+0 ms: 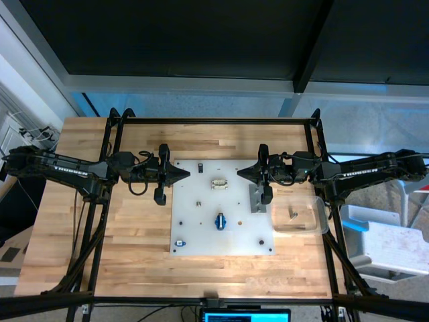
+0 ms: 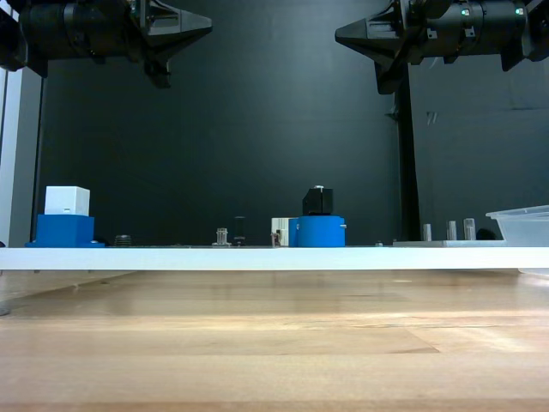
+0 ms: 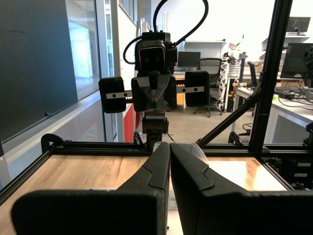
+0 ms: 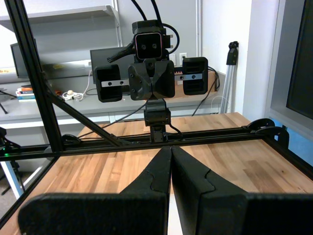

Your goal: Pick the 16mm cylinder and place it in the taskboard

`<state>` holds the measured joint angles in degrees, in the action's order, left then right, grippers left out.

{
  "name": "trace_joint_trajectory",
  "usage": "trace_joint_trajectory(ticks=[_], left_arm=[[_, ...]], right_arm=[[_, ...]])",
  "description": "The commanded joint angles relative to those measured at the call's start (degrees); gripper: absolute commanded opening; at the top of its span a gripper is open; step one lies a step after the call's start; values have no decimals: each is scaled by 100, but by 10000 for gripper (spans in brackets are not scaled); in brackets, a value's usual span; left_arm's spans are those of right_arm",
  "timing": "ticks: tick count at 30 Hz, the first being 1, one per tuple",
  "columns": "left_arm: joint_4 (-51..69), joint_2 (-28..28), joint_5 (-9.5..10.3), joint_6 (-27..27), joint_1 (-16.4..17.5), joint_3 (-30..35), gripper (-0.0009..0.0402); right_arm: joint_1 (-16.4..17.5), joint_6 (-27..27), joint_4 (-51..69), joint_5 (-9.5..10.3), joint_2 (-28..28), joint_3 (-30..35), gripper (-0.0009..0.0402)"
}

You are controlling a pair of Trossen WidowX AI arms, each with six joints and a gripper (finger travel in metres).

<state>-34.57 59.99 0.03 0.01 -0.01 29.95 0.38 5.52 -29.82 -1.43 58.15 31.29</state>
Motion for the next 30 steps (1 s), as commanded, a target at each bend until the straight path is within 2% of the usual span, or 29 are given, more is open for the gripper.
trace_joint_trajectory(ticks=[1,15,30], left_arm=[[0,0,-4,4,0,0,0],[0,0,-2,4,2,0,0],[0,0,-2,4,2,0,0]], right_arm=[[2,2,0,0,2,2,0],[2,26,133,-55,0,7,0],[24,50,3875,-52,2,1366,0]])
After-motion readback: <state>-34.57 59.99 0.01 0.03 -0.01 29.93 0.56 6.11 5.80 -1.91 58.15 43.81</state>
